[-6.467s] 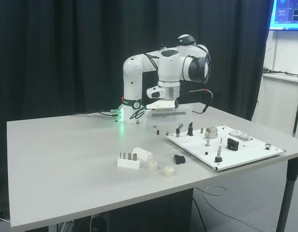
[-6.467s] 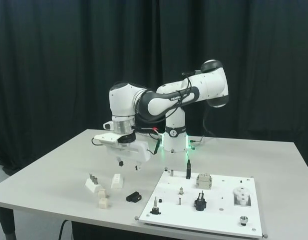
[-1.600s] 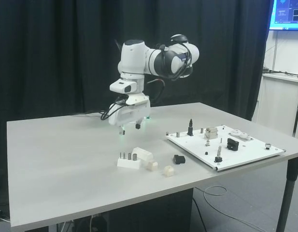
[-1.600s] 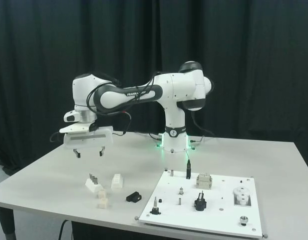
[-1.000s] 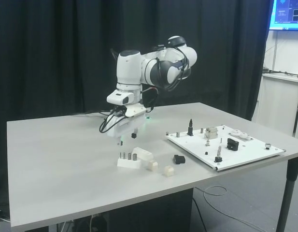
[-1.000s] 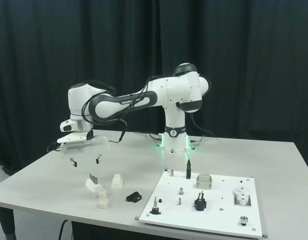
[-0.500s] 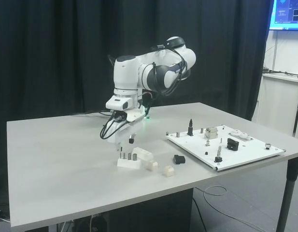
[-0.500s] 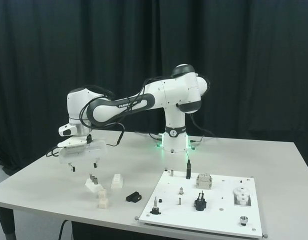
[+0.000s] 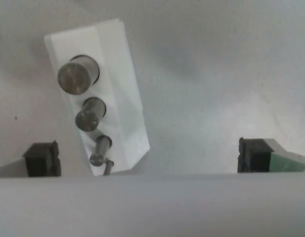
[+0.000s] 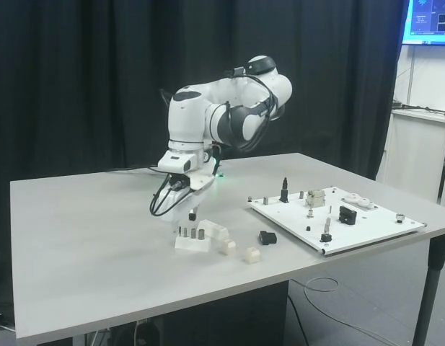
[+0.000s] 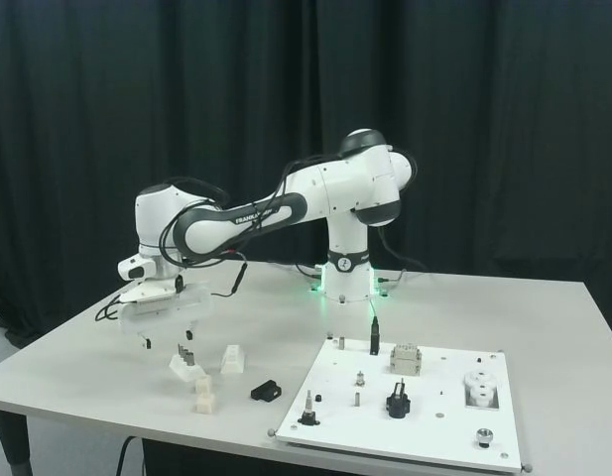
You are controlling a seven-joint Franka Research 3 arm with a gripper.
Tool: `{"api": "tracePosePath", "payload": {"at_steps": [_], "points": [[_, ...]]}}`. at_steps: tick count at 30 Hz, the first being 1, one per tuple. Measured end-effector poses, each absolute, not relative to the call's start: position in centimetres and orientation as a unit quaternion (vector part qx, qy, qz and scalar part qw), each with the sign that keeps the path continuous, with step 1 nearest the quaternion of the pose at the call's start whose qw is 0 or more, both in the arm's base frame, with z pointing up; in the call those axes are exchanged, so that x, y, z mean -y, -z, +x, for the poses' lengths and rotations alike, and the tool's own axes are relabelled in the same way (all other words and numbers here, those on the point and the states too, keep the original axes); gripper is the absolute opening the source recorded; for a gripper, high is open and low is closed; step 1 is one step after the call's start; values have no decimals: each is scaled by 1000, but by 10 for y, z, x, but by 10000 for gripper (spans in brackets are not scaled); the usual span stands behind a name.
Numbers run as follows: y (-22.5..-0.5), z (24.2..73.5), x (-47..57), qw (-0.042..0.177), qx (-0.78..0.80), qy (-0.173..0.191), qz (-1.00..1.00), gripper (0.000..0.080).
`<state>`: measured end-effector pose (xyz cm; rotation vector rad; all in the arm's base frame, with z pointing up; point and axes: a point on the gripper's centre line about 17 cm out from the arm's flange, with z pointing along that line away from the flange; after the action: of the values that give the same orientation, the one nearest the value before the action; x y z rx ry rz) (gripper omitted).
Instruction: Pick round peg 2.
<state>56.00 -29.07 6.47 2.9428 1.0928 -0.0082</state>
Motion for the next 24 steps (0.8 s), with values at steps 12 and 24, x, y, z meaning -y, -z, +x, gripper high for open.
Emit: {"api": "tracePosePath", "payload": {"at_steps": [12,24], "points": [[-46,547,291,2,-351,5,937,800],[-31,538,288,2,-352,-3,936,800]]}}
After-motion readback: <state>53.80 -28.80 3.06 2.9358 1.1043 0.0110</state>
